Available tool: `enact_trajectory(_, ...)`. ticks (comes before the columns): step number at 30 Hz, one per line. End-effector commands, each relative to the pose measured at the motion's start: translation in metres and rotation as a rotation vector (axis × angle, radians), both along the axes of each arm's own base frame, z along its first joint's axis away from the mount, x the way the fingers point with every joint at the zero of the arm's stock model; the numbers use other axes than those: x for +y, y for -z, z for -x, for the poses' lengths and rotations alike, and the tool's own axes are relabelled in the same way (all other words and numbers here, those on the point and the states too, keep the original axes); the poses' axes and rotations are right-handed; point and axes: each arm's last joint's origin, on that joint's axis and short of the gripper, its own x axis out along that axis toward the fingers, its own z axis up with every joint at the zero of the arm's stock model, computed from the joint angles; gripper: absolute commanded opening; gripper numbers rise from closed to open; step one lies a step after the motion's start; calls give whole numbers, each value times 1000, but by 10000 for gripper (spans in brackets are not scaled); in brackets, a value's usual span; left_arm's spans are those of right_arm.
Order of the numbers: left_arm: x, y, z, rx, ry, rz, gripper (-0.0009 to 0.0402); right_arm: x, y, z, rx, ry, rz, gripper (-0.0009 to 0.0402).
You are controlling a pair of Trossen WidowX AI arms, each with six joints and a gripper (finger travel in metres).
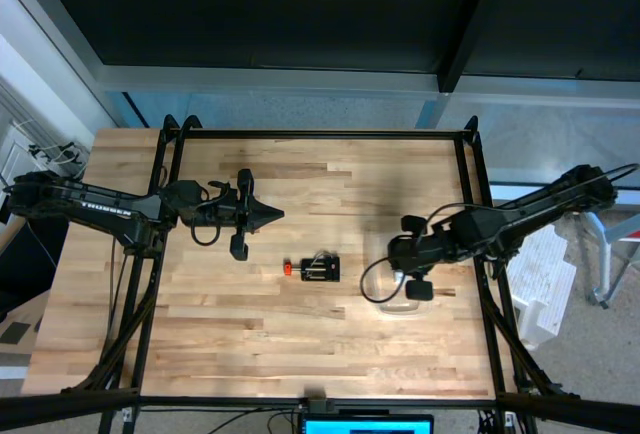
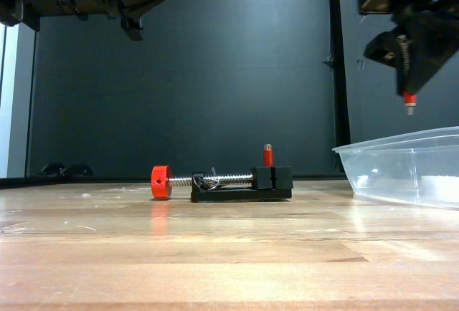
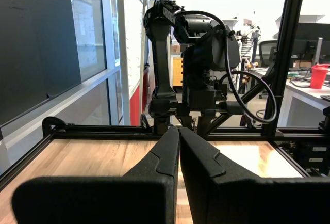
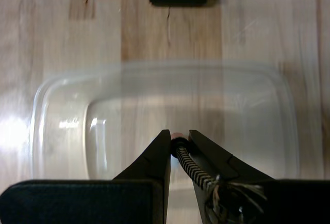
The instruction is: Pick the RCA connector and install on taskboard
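Observation:
The RCA connector [image 4: 181, 150] is a small plug with a reddish tip and a striped braided tail, and my right gripper [image 4: 178, 134] is shut on it. In the low view the connector's red tip [image 2: 409, 101] pokes down from the right gripper [image 2: 406, 85], hanging above the clear tray. The taskboard [image 1: 322, 270] is a black block with a red knob [image 2: 161, 182] and lies mid-table, left of the right gripper [image 1: 386, 270]. Over the table's left part, my left gripper [image 1: 277, 215] hovers high, shut and holding nothing, its fingers [image 3: 170, 146] pressed together.
A clear plastic tray [image 4: 154, 70] lies directly beneath the right gripper, and its near wall [image 2: 401, 164] stands right of the taskboard. A short red post [image 2: 267, 155] sticks up from the taskboard's right end. A black frame [image 1: 320, 135] borders the table.

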Motion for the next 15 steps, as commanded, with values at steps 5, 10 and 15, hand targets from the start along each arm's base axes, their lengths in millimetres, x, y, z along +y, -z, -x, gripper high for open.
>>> enact_trajectory(5, 0, 0, 0, 0, 0, 0, 0, -2, -4, -34, 2, 6, 20, 0)
enact_trajectory(10, 0, 0, 0, 0, 0, 0, 0, -2, -5, -57, -7, 10, 26, 0)
enact_trajectory(15, 0, 0, 0, 0, 0, 0, 0, -3, -3, -78, -9, 14, 32, 0)
